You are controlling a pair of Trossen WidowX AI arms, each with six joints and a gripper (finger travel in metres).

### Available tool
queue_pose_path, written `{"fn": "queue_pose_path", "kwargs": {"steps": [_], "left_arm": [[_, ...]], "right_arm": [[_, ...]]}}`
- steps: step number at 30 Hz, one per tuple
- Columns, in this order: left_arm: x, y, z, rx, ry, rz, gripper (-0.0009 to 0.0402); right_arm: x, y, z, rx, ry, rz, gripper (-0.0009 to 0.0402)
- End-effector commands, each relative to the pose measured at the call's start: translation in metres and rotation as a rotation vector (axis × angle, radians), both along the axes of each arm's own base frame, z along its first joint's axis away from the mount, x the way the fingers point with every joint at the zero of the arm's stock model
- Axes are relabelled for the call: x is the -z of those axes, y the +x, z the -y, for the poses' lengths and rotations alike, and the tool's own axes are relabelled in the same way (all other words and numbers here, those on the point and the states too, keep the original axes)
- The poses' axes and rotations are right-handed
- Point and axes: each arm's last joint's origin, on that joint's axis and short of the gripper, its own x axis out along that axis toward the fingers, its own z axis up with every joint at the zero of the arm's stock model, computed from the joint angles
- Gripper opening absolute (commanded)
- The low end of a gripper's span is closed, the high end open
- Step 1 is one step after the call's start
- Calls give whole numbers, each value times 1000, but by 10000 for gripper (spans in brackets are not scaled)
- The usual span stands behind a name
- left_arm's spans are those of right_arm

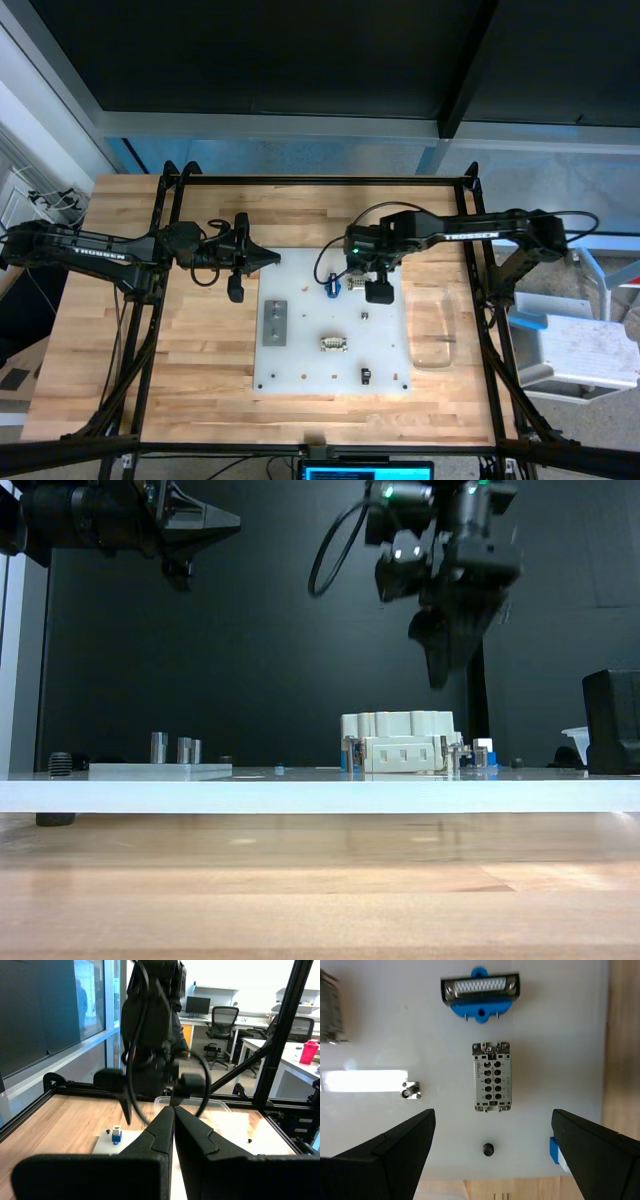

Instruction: Pick the HAN10E connector and install in the HAN10E hub

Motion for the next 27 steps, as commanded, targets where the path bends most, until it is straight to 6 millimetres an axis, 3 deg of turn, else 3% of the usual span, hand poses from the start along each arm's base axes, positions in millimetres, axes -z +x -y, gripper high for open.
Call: {"fn": "queue_pose_path", "kwargs": {"steps": [1, 27], "left_arm": [[0, 0, 0, 0, 0, 0, 0], [0, 0, 0, 0, 0, 0, 0]], "right_arm": [[-11, -6, 0, 13, -2, 40, 327], [-18, -12, -2, 13, -27, 53, 327]]}}
